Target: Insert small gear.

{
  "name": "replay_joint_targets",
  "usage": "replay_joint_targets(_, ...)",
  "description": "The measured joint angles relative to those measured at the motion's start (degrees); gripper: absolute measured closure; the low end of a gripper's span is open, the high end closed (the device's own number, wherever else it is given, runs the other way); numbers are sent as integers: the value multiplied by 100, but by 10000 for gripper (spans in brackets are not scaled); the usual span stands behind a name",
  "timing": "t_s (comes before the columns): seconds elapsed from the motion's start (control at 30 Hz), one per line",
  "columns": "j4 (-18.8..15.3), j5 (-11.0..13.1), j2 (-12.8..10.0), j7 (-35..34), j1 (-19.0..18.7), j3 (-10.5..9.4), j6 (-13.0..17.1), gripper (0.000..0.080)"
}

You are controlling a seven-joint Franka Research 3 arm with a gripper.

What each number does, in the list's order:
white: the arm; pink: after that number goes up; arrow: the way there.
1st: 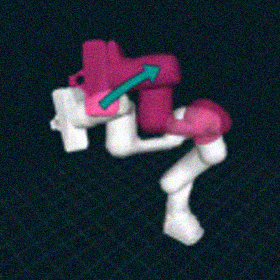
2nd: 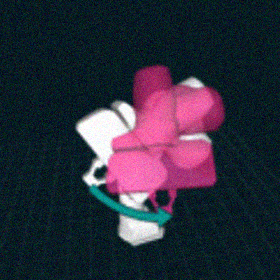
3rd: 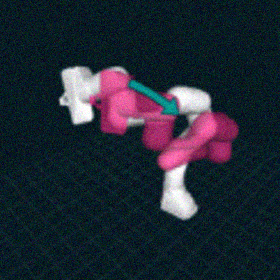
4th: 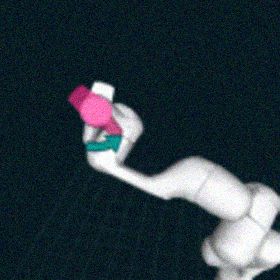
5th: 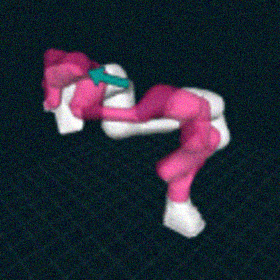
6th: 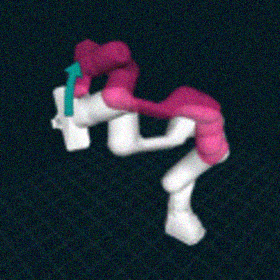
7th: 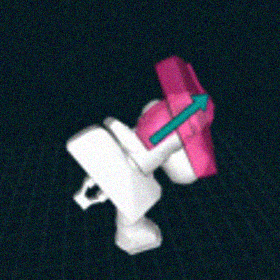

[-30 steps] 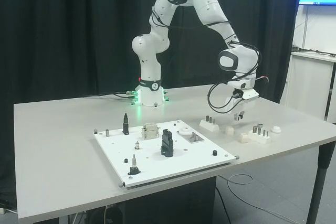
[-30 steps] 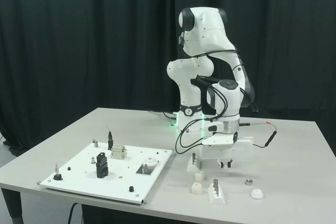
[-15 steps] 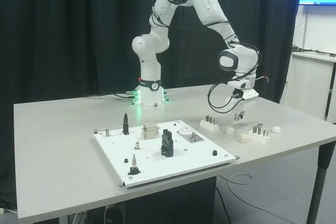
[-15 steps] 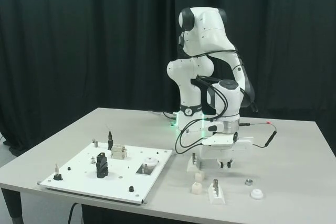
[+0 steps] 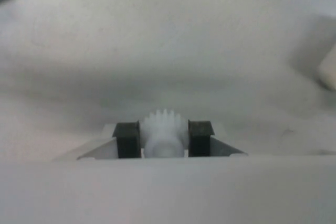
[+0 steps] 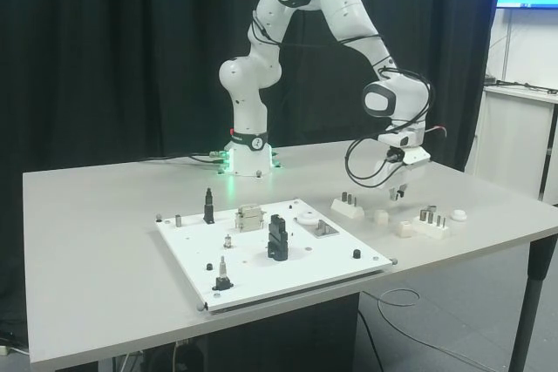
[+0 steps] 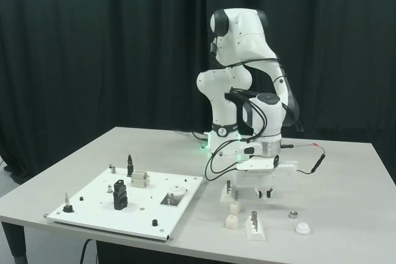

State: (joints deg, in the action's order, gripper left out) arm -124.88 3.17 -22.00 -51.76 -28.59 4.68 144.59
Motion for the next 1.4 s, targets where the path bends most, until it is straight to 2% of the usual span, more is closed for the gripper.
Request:
replay_joint_targets(0.33, 173, -166, 61, -10, 24, 342, -32, 611)
replay_joint_targets(0.53, 322, -312, 153, -11, 94, 612, -174, 611)
replay_joint_targets(0.7, 492, -470, 217, 0, 226, 755, -358, 611)
replay_joint_targets(1.0, 855, -700, 238, 221, 654, 787, -685, 611)
replay_joint_targets(1.4, 1085, -716, 237, 723, 1195, 787, -1030, 611)
